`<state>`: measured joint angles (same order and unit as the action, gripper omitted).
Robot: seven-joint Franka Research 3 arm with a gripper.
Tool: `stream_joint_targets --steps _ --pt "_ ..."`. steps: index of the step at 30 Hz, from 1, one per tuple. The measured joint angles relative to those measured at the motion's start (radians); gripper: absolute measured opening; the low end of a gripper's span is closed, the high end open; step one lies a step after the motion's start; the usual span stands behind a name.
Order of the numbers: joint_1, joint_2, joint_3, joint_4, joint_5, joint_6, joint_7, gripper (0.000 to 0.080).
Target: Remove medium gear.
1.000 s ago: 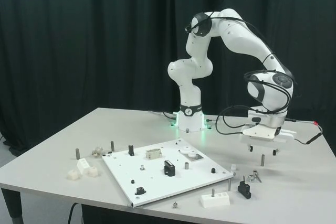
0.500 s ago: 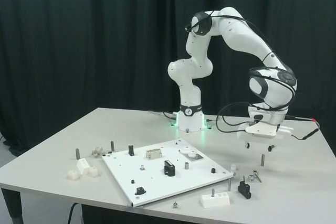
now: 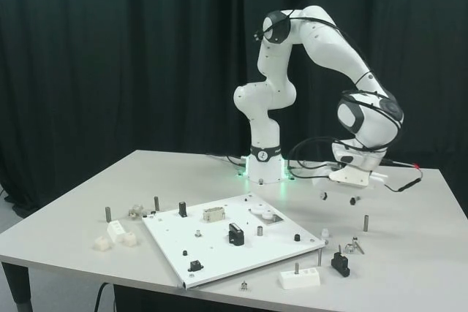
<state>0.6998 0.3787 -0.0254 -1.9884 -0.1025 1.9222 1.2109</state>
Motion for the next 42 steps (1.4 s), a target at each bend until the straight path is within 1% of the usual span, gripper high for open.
stream_joint_targets --steps 4,13,25,30,35,39,42 --pt "-0.008 -0.027 -0.010 -0.050 -0.013 0.025 -0.035 0.0800" --pt "-0.060 -0.094 -0.011 -0.172 -0.032 0.100 -0.110 0.0800" --pt "-0.146 -0.207 -0.010 -0.319 -0.084 0.186 -0.184 0.0800" --pt "-0.187 -0.258 -0.010 -0.379 -0.108 0.240 -0.218 0.0800" --pt "-0.227 -0.301 -0.010 -0.435 -0.115 0.309 -0.255 0.0800" --pt "-0.258 -0.324 -0.009 -0.468 -0.114 0.354 -0.289 0.0800" --pt "-0.278 -0.331 -0.009 -0.482 -0.114 0.379 -0.302 0.0800"
